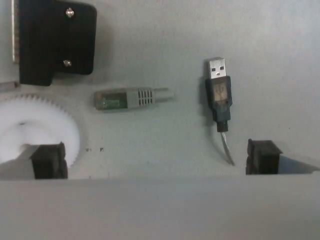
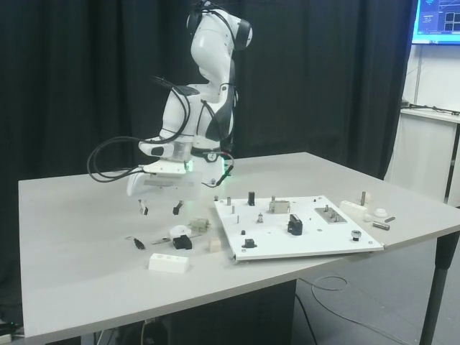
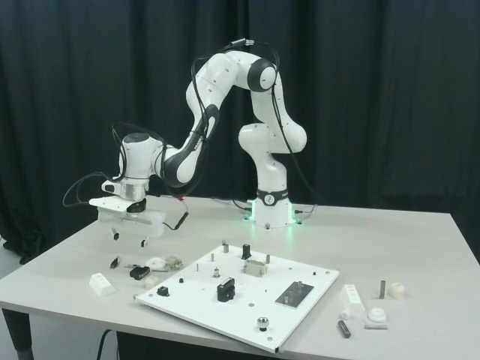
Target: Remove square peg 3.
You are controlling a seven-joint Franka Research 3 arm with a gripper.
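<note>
My gripper (image 2: 160, 208) hangs open above the grey table, left of the white board (image 2: 316, 244), with nothing between its fingers. In the wrist view its black fingertips (image 1: 48, 160) stand wide apart over a grey plug (image 1: 132, 98) and a black USB plug (image 1: 219, 92). A white gear (image 1: 35, 127) and a black connector block (image 1: 55, 40) lie beside them. Several upright pegs stand on the board (image 3: 300, 319), among them a thin grey peg (image 3: 225, 247) and a black one (image 3: 245, 250). I cannot tell which is square peg 3. The gripper (image 3: 129, 238) is well apart from the board.
A white block (image 2: 169, 263) and a small white cube (image 2: 214, 245) lie near the table's front, left of the board. Loose white and grey parts (image 3: 352, 298) sit to the board's right. A grey peg (image 3: 382, 289) stands there too.
</note>
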